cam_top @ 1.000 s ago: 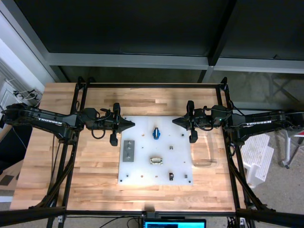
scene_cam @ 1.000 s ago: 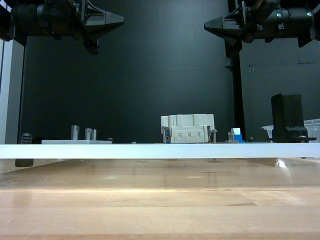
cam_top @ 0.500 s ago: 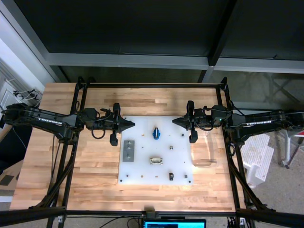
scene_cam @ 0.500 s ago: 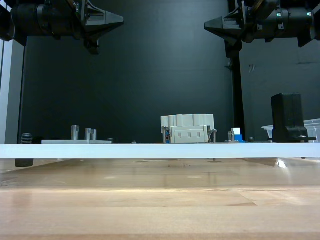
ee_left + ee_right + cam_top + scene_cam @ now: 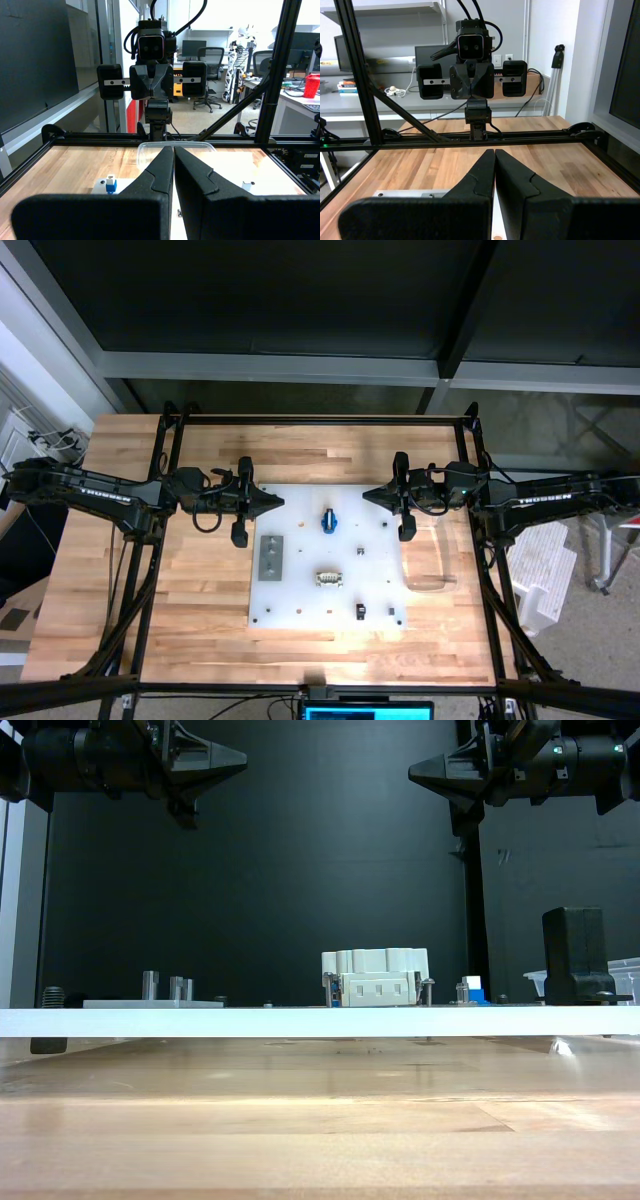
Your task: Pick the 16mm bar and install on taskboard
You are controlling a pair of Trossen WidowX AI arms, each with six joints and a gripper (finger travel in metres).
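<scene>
The 16mm bar is unpicked; I cannot spot it. My left claw [image 5: 279, 502] and right claw [image 5: 365, 496], both pressed together, hover above far corners of the taskboard [image 5: 296, 586]. Next, one must spread.

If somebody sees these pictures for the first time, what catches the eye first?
Two black claws point at each other high above the white taskboard: the left claw near its far-left corner, the right claw near its far-right corner, both shut. A blue knob stands between them.

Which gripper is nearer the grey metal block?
Left. The left gripper hovers over the taskboard's far-left corner, near the grey block; the right gripper hovers over its far-right side.
</scene>
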